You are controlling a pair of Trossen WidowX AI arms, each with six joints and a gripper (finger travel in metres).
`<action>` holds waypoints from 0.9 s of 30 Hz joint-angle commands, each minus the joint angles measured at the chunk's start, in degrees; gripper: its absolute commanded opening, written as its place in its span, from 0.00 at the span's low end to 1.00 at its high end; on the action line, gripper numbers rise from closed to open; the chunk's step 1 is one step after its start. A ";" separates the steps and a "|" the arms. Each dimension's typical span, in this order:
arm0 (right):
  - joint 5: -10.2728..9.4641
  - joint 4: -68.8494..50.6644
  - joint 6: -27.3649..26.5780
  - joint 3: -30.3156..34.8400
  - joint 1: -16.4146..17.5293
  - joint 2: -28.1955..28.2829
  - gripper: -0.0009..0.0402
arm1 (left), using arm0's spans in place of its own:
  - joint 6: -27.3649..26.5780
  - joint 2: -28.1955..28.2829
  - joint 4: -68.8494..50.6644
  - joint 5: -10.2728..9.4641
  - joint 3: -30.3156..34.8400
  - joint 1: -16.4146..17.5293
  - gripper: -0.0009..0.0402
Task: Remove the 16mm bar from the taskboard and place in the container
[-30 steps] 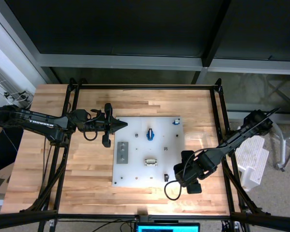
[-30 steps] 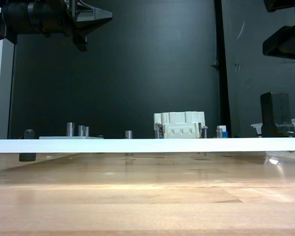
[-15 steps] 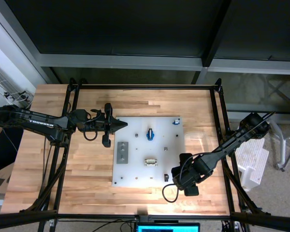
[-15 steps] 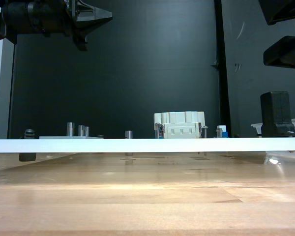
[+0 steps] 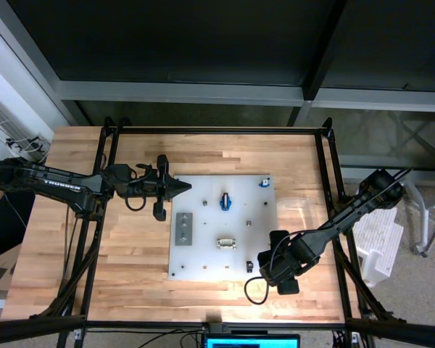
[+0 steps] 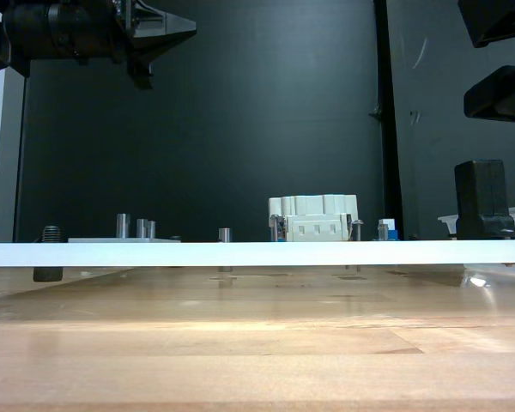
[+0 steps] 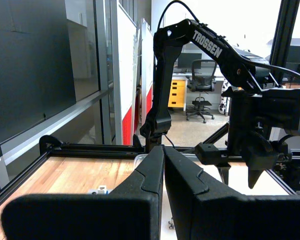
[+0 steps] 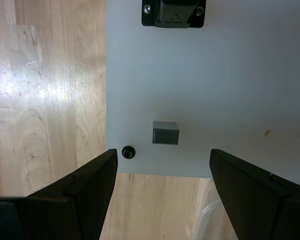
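**Operator:** Where does the bar lie relative to the working gripper?

**Technician:** The bar [image 8: 165, 132] stands in the board [image 5: 203, 254] at its near right corner. It is just beside the corner screw [image 8: 128, 152] and apart from the black square part [image 8: 173, 12]. The right gripper [image 8: 162, 153] hangs above that corner, pointing down, with its fingers spread wide and holding nothing. The bar sits just beyond the fingertips, close to the centre line between them, and touches neither.

**Operator:** Long axis?

**Technician:** The bar is seen almost end-on, so its axis is judged upright, rising out of the board. The coming move probably calls for a short advance, then a straight descent so the fingers straddle the bar, then a vertical pull.

**Operator:** Which arm is nearer?

**Technician:** The right arm. The left gripper [image 5: 183, 187] is raised high over the board's far left corner, well apart from the bar. Its fingers are pressed together on nothing.

**Operator:** Materials?

**Technician:**
- **Bar:** short, dull grey metal with a flat pale top and a darker side. It is probably slippery under the pads.
- **Board:** smooth white plastic, lying on a pale wooden table [image 5: 130, 275].
- **Tub** [image 5: 296, 209]**:** clear plastic with rounded corners. It sits on the table just right of the board, on the far side of the right gripper.
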 commanded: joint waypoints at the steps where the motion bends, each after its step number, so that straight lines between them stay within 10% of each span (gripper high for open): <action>1: 0.13 0.24 0.24 -0.04 0.00 0.57 0.65 | 0.00 0.02 0.00 0.00 0.02 0.00 0.02; 15: 1.53 3.23 1.11 -0.15 0.31 4.57 0.64 | 0.00 0.02 0.00 0.00 0.02 0.00 0.02; 27: 2.19 3.04 1.09 -0.15 0.37 4.48 0.35 | 0.00 0.02 0.00 0.00 0.02 0.00 0.02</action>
